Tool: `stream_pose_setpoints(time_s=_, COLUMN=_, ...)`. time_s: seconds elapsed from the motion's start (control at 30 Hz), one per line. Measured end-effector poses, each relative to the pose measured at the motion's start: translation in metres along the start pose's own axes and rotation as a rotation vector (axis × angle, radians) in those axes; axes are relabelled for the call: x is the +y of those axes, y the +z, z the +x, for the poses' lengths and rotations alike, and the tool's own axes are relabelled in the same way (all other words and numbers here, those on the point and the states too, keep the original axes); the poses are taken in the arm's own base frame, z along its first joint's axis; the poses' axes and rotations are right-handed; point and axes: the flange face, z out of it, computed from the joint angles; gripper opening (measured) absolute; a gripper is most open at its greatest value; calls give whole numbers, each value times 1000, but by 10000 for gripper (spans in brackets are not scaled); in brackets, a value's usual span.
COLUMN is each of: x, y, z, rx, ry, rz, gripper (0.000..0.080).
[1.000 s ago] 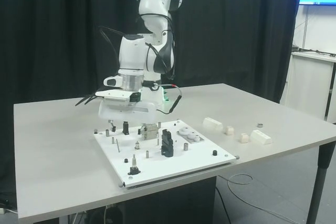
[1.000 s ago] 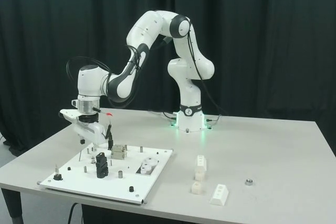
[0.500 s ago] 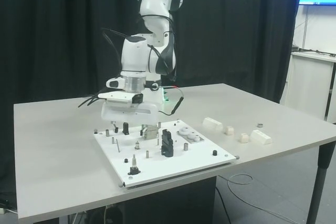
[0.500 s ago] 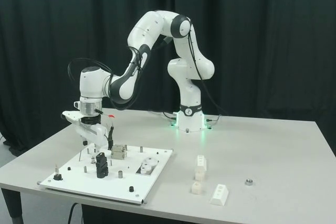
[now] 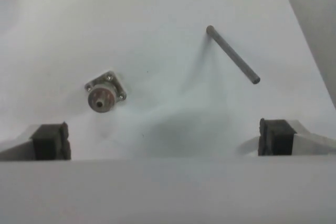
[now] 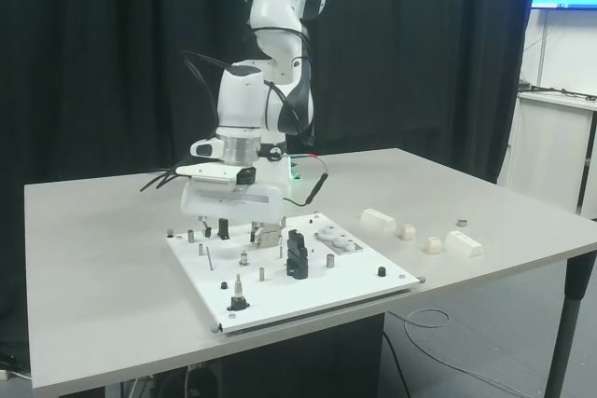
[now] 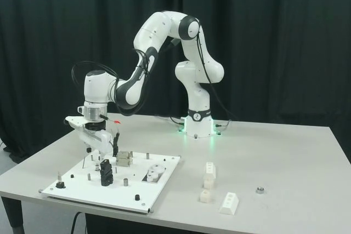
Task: Insert round peg 1.
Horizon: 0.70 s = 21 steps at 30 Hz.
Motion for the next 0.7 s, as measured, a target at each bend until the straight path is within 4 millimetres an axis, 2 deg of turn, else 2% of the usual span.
stream_pose_setpoints(time_s=0.7, x=0, y=8, z=-1, rx=36, ry=-4, rz=16, gripper=800)
